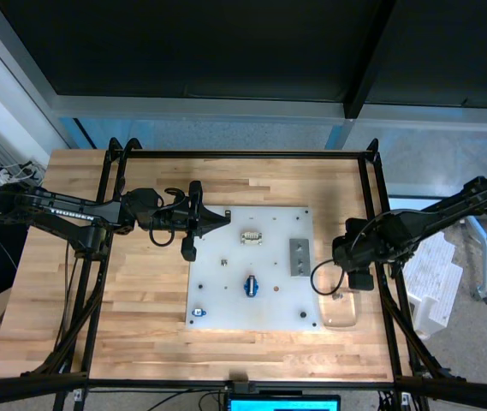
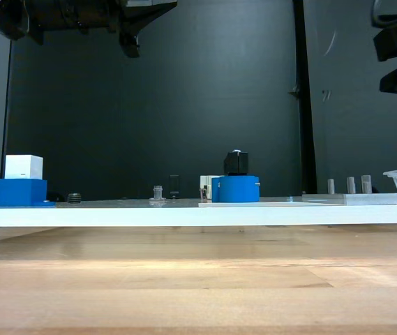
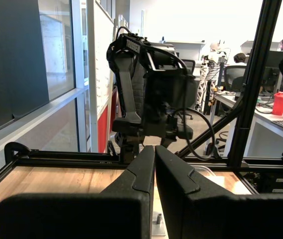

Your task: Pick the 16mm cylinder and install on the taskboard

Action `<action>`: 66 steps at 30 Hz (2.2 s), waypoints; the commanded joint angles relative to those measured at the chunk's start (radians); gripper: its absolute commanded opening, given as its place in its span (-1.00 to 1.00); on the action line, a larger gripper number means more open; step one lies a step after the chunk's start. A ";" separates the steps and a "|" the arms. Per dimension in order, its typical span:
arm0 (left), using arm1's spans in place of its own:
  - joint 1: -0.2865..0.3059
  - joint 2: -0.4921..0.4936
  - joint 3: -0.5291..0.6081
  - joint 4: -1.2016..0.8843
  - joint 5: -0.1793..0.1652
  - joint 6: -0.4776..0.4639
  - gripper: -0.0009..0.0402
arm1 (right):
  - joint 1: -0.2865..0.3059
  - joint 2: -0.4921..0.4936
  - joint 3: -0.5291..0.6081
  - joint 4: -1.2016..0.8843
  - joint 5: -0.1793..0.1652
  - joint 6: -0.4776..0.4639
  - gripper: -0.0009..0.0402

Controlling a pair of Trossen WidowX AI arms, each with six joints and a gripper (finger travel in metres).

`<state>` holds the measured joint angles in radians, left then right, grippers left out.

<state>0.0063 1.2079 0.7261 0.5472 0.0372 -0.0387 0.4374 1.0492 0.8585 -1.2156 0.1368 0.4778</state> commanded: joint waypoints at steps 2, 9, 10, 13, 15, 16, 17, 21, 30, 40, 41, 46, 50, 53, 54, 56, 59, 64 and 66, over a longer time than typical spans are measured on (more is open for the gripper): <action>0.000 0.000 0.000 0.000 0.000 0.000 -0.95 | 0.063 0.033 0.003 0.002 -0.007 0.068 0.16; 0.000 0.000 0.000 0.000 0.000 0.000 -0.95 | 0.149 0.100 0.037 0.005 -0.010 0.129 0.16; 0.000 0.000 0.000 0.000 0.000 0.000 -0.95 | 0.161 0.108 0.041 0.006 -0.016 0.140 0.16; 0.000 0.000 0.000 0.000 0.000 0.000 -0.95 | 0.193 0.131 0.044 0.024 -0.040 0.157 0.16; 0.000 0.000 0.000 0.000 0.000 0.000 -0.95 | 0.214 0.143 0.047 0.041 -0.045 0.175 0.16; 0.000 0.000 0.000 0.000 0.000 0.000 -0.95 | 0.224 0.153 0.048 0.051 -0.051 0.182 0.16; 0.000 0.000 0.000 0.000 0.000 0.000 -0.95 | 0.230 0.159 0.050 0.059 -0.052 0.192 0.16; 0.000 0.000 0.000 0.000 0.000 0.000 -0.95 | 0.257 0.189 0.050 0.097 -0.051 0.227 0.15; 0.000 0.000 0.000 0.000 0.000 0.000 -0.95 | 0.294 0.232 0.050 0.134 -0.050 0.248 0.15; 0.000 0.000 0.000 0.000 0.000 0.000 -0.95 | 0.294 0.240 0.047 0.145 -0.030 0.248 0.15; 0.000 0.000 0.000 0.000 0.000 0.000 -0.95 | 0.294 0.247 0.047 0.146 -0.030 0.247 0.15; 0.000 0.000 0.000 0.000 0.000 0.000 -0.95 | 0.296 0.291 0.043 0.172 -0.031 0.235 0.15; 0.000 0.000 0.000 0.000 0.000 0.000 -0.95 | 0.296 0.299 0.021 0.219 -0.032 0.237 0.15; 0.000 0.000 0.000 0.000 0.000 0.000 -0.95 | 0.296 0.299 0.000 0.243 -0.032 0.237 0.15; 0.000 0.000 0.000 0.000 0.000 0.000 -0.95 | 0.295 0.299 -0.006 0.249 -0.032 0.237 0.15; 0.000 0.000 0.000 0.000 0.000 0.000 -0.95 | 0.294 0.299 -0.021 0.269 -0.032 0.237 0.15; 0.000 0.000 0.000 0.000 0.000 0.000 -0.95 | 0.294 0.299 -0.041 0.297 -0.032 0.237 0.15; 0.000 0.000 0.000 0.000 0.000 0.000 -0.95 | 0.293 0.299 -0.078 0.340 -0.032 0.237 0.15; 0.000 0.000 0.000 0.000 0.000 0.000 -0.95 | 0.293 0.299 -0.092 0.361 -0.032 0.240 0.15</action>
<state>0.0063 1.2076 0.7261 0.5476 0.0368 -0.0391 0.7307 1.3483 0.7750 -0.8680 0.1051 0.7143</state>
